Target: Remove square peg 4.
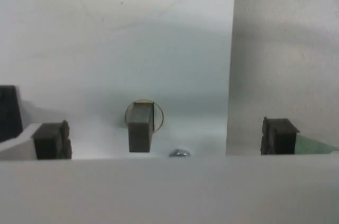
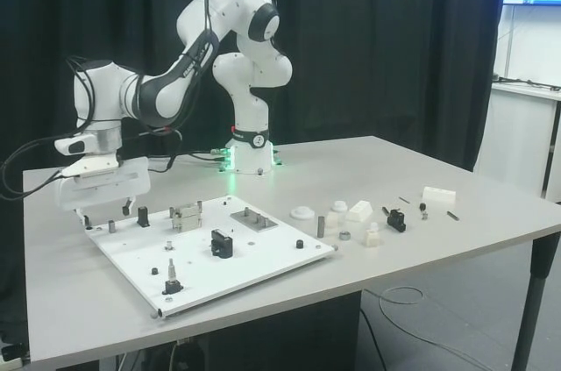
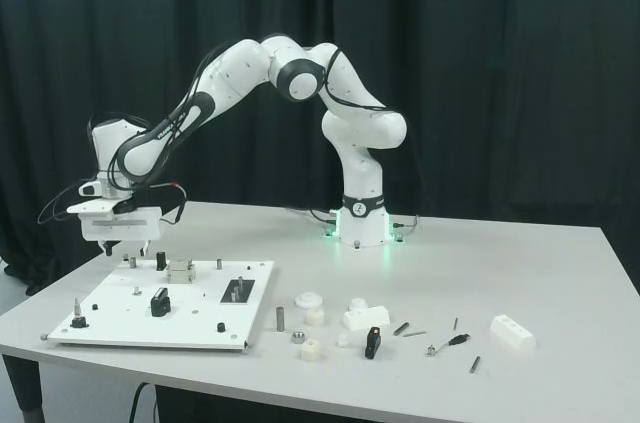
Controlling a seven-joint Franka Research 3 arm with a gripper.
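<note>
Wrist view: 1 square peg [image 1: 140, 127], upright in its round socket on the white board [image 1: 106, 49], centred between my gripper's [image 1: 165, 139] 2 spread, empty fingers [image 1: 52, 140]. Step, as I judge: approach. Next: descend, clench, lift straight.

One white arm [image 3: 270, 83], one white board [image 3: 165, 308] and one grey table [image 3: 520, 273] (loose parts uncounted).

White rounded arm [image 3: 300, 78], black joint bands, black cables along the forearm, green-lit base [image 3: 362, 233], black-tipped gripper [image 1: 164, 140]
</note>
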